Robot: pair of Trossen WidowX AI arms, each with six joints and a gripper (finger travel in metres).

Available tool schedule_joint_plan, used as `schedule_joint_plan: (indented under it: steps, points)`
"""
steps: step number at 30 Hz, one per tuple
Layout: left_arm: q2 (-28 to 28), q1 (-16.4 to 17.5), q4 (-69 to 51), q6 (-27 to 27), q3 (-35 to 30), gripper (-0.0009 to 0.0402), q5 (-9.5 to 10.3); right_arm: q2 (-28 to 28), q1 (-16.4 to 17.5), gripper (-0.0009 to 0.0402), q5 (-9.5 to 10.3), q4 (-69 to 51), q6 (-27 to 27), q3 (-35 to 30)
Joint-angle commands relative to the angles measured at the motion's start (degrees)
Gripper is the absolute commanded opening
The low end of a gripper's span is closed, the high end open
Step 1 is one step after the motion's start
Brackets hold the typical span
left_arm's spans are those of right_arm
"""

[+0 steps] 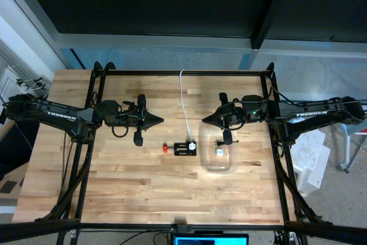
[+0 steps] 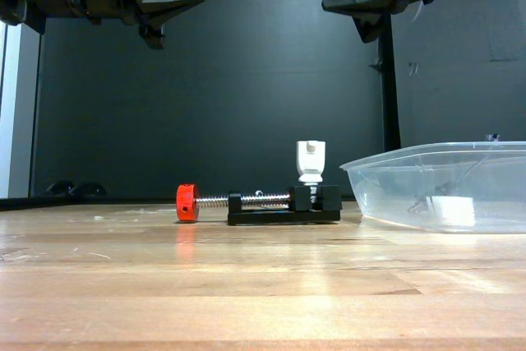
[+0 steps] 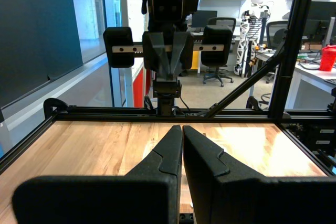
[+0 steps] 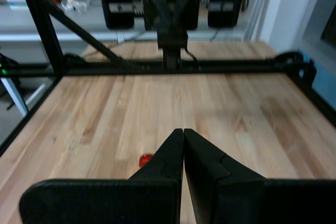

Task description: Remove the power plug from the receptacle and place in the container

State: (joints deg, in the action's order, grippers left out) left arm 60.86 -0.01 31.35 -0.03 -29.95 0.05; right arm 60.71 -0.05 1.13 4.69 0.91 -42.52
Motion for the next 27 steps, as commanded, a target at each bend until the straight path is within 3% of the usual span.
schedule_joint_plan:
  steps: [1,14,18,20,27]
  points:
    - [0.0,0.0,0.0,0.0,0.0,0.0,-0.02,-0.4,-0.1,0.0,0.0,4.9,0.0,1.9]
    - [0.0,0.0,0.0,0.0,0.0,0.0,-0.02,-1.2,-2.2,0.0,0.68,20.2,0.0,8.1]
    - [0.0,0.0,0.0,0.0,0.0,0.0,-0.02,-1.2,-2.2,0.0,0.72,21.6,-0.2,9.3]
    - [0.0,0.0,0.0,0.0,0.0,0.0,-0.02,-1.3,-2.3,0.0,1.92,22.3,-0.1,9.9]
    - [0.0,0.0,0.0,0.0,0.0,0.0,-0.02,-1.3,-2.6,0.0,1.92,24.9,0.3,12.1]
